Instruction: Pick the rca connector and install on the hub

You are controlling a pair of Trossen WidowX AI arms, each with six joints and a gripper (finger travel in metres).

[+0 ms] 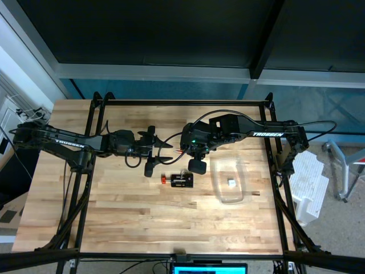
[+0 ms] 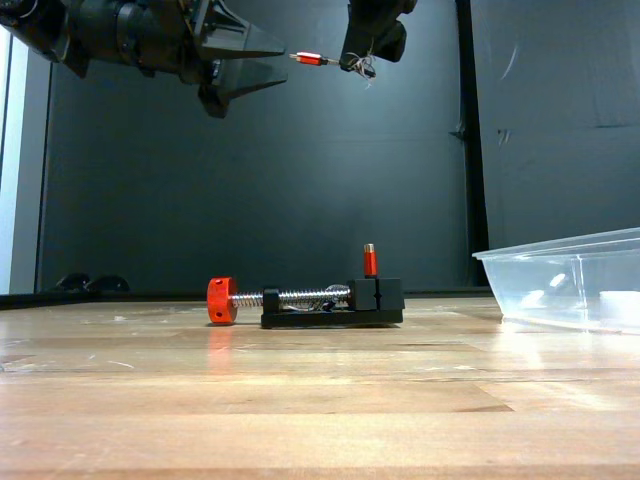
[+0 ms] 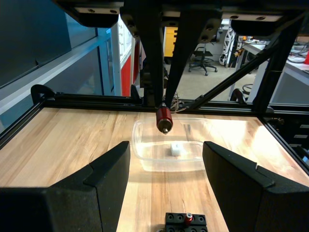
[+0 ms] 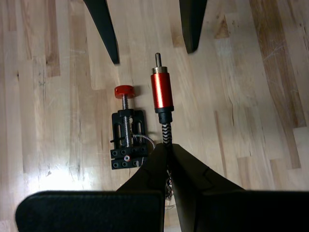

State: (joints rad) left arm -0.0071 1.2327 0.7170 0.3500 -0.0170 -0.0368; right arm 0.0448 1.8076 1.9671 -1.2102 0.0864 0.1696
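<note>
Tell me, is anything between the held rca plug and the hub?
Nothing visible does. The rca connector, held by its cable in the right gripper, hangs in open air above the hub. The open left gripper faces its tip at the same height, not beneath it.

A pale butcher-block wooden tabletop [image 1: 131, 217] fills the centre of the high view, edged by a black metal frame [image 1: 182, 103]. Beyond, dark grey wall panels [image 1: 142, 28] span the top; blue-grey floor [image 1: 319, 105] shows upper right.
</note>
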